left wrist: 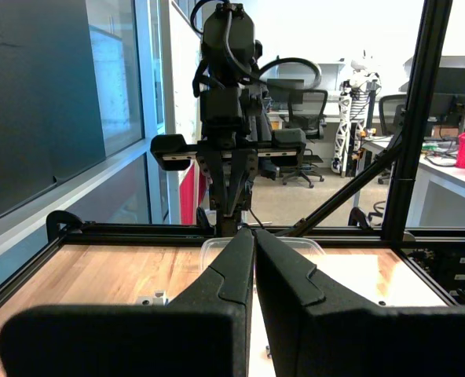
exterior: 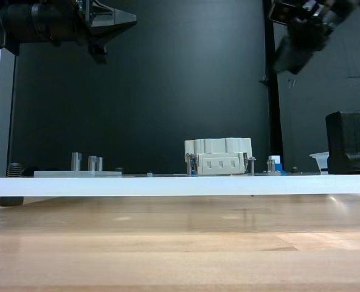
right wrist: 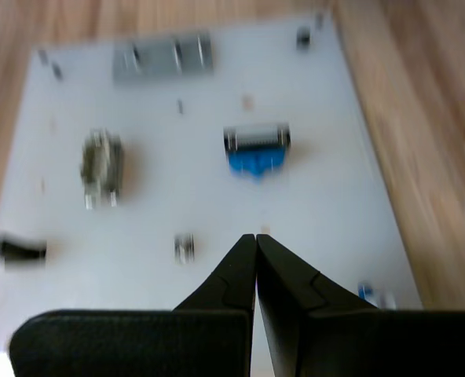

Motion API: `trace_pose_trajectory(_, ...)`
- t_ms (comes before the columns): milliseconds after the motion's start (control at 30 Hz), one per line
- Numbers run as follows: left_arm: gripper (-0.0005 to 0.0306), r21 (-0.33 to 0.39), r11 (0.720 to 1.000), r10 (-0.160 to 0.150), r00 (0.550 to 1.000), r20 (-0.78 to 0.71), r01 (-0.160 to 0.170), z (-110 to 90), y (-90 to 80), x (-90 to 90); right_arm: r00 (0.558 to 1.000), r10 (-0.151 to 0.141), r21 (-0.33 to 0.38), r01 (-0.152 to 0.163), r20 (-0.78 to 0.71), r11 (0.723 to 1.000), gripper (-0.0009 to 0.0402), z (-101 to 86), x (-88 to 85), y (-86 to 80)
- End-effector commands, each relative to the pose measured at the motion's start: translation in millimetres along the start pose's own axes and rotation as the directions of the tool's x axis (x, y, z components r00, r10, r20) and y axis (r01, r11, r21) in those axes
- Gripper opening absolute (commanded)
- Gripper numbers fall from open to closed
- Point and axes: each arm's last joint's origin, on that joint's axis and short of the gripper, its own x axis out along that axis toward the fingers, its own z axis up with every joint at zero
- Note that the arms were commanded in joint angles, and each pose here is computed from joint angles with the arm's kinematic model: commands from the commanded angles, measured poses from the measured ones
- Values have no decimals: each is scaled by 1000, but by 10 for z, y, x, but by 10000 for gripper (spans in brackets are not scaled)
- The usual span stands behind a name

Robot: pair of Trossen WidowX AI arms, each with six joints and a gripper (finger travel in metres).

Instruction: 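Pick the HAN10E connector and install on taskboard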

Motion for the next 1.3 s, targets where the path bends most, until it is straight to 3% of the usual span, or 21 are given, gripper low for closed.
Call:
trace_pose_trajectory(33, 1, 0, 1000, 0, 1000, 1, 0, 2, 1, 0, 996, -6, -6, 6, -87, 1000, 0, -34, -79, 4)
trace_pose_trajectory(533, 1, 0, 1000, 0, 1000, 0, 0, 1, 1, 0, 930, -30, -20, 24, -366, 999, 0, -245, -248, 2)
trace_pose_trajectory(800, 1, 0, 1000, 0, 1000, 0, 0, 1, 0, 0, 859, -42, -49, 20, -511, 999, 0, -329, -191, 39)
trace_pose_trajectory(967, 1, 0, 1000, 0, 1000, 1, 0, 2, 0, 0, 840, -41, -70, 4, -542, 998, 3, -334, -133, 98)
trace_pose_trajectory(1133, 1, 0, 1000, 0, 1000, 0, 0, 1, 0, 0, 824, -41, -88, -10, -566, 996, 36, -336, -68, 178)
trace_pose_trajectory(1300, 1, 0, 1000, 0, 1000, 1, 0, 2, 0, 0, 823, -47, -80, 2, -566, 997, 98, -352, -22, 217)
